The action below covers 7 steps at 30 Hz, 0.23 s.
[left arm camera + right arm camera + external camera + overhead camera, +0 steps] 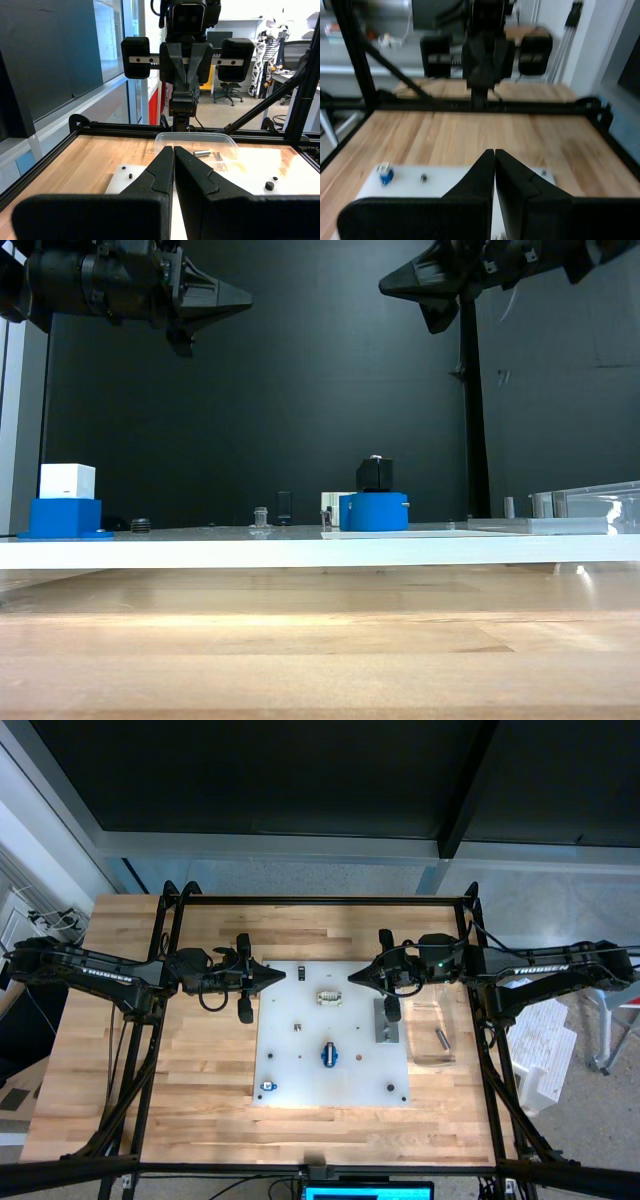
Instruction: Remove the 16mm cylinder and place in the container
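The 16mm cylinder (441, 1040) is a short dark grey rod lying inside the container (418, 1020), a clear low-walled tray on the wood just right of the white board. The left wrist view shows the same cylinder (202, 153) in the container (170, 137). My right gripper (352, 976) hovers shut and empty, high over the board's far right part, left of the container. My left gripper (281, 975) hangs shut and empty above the board's far left edge. Both grippers point at each other, well above the board in the low view.
The white task board (290, 1060) carries a blue connector (329, 1055), a grey metal block (386, 1022), a beige connector (328, 997), a small blue part (267, 1087) and small pins. A black frame (320, 901) rings the wooden table.
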Available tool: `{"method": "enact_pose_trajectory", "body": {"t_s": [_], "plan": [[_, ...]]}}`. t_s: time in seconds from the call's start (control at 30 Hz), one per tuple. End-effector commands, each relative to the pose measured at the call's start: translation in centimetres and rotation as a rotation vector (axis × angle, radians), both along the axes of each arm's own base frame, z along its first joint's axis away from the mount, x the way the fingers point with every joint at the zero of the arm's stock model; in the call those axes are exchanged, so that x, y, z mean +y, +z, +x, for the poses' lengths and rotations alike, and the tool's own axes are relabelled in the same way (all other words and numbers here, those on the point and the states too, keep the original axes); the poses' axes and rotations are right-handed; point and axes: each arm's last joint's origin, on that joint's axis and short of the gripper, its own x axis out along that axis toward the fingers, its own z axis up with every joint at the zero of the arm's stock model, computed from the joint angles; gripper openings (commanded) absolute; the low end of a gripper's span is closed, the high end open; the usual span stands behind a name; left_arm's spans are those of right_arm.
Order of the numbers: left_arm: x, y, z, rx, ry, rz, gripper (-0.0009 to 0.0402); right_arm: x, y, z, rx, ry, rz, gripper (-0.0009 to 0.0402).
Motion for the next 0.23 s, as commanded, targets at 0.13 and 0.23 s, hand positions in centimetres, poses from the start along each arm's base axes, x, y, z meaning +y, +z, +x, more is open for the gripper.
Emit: {"method": "enact_pose_trajectory", "body": {"t_s": [0.13,0.23], "plan": [[0.0,0.0,0.0,0.000,0.000,0.000,0.0000,-0.8,-1.1,-0.2,-0.130,0.027,0.026,0.0000],[0.0,0.0,0.0,0.000,0.000,0.000,0.0000,-1.0,-1.8,-0.4,-0.167,0.008,0.046,0.0000]]}}
